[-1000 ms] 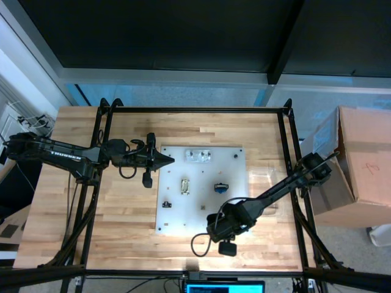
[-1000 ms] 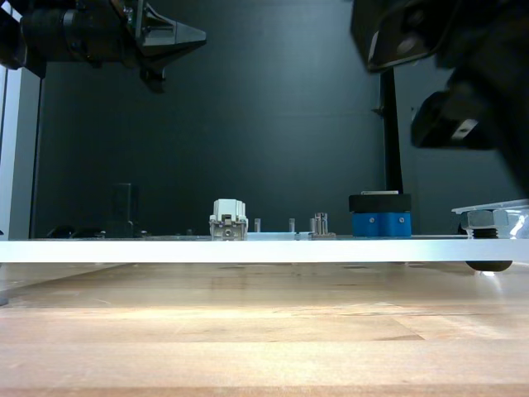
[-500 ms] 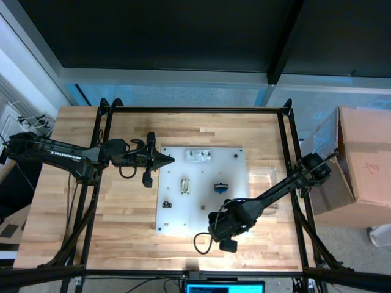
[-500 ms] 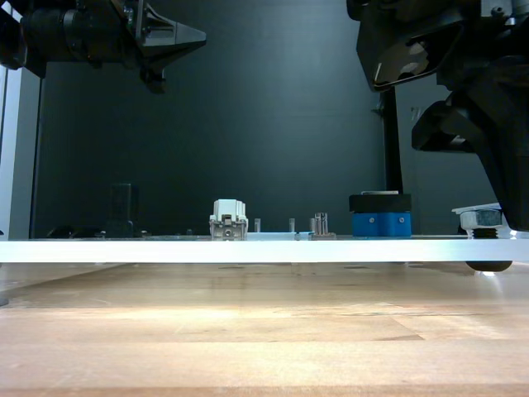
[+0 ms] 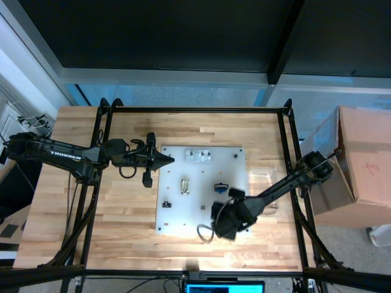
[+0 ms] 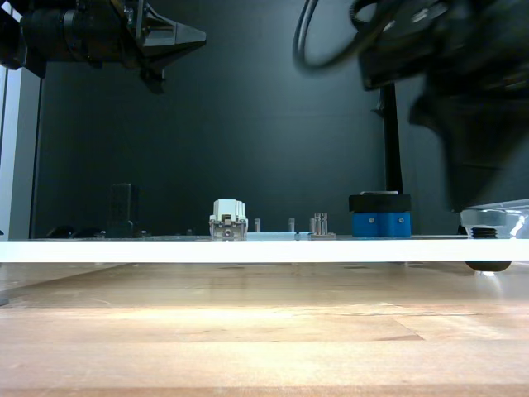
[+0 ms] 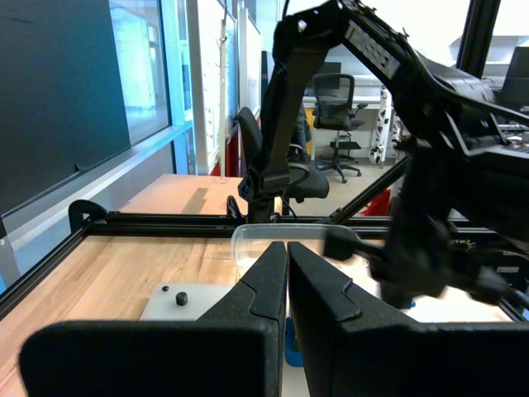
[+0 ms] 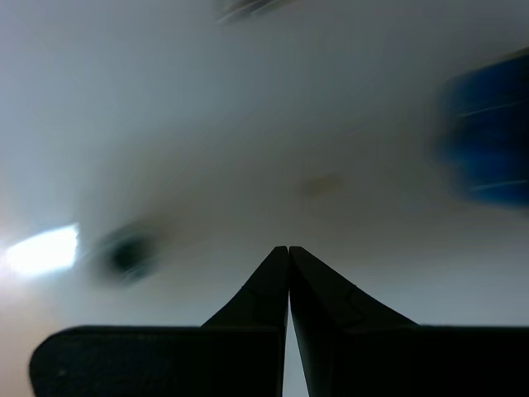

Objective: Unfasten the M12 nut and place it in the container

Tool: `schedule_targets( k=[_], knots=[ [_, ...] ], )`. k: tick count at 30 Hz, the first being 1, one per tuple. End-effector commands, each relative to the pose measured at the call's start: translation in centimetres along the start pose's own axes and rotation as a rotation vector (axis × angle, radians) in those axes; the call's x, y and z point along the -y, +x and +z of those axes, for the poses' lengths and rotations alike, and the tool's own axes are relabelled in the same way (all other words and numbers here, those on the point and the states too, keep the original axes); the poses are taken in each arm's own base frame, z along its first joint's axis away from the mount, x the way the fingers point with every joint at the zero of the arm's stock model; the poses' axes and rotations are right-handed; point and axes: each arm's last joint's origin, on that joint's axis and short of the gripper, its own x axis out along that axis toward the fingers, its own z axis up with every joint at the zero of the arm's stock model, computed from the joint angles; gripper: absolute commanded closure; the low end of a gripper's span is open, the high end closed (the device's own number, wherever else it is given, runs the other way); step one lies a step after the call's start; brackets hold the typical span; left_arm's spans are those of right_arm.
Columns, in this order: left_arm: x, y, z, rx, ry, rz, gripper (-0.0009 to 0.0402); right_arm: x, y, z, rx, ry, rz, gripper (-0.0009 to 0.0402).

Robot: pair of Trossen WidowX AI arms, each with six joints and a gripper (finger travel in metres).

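Observation:
In the low view the small silver nut (image 6: 486,220) sits on its black stud (image 6: 488,234) at the white board's (image 5: 177,213) near right edge. My right gripper (image 5: 228,216) hovers over that corner and hides the stud in the high view. Its wrist view shows the right gripper (image 8: 288,248) shut, with nothing between the fingers and blurred white board beyond. The left gripper (image 5: 168,160) hangs shut and empty above the board's far left edge, also seen as the left gripper (image 7: 287,245) in its own wrist view. The clear container (image 5: 264,177) lies right of the board; no nut shows in it.
A blue block (image 5: 220,188), a white connector (image 5: 184,186) and silver fittings (image 5: 198,156) stand on the board. A black frame (image 5: 287,122) rings the table. A cardboard box (image 5: 360,165) stands off the table's right edge.
The right gripper has swung and shifted toward the board's middle, blurring in the low view. The nut stays on its stud. The left arm has not moved.

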Motion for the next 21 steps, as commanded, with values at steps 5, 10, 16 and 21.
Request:
schedule_targets(
  k=[5,10,16,21],
  knots=[
    [0.0,0.0,0.1,0.005,0.000,0.000,0.0393,0.1,-0.8,-0.2,-0.021,0.013,0.038,0.0393],
    [0.0,0.0,0.0,-0.001,0.000,0.000,0.0393,-0.3,-1.0,-0.2,-0.067,0.033,0.137,0.0393],
    [0.0,0.0,0.0,-0.002,0.000,0.000,0.0393,-1.0,-2.1,0.5,-0.114,0.254,0.247,0.0387],
    [0.0,0.0,0.0,0.003,0.000,0.000,0.0393,-1.0,-2.4,0.8,-0.127,0.396,0.249,0.0318]
  ],
)
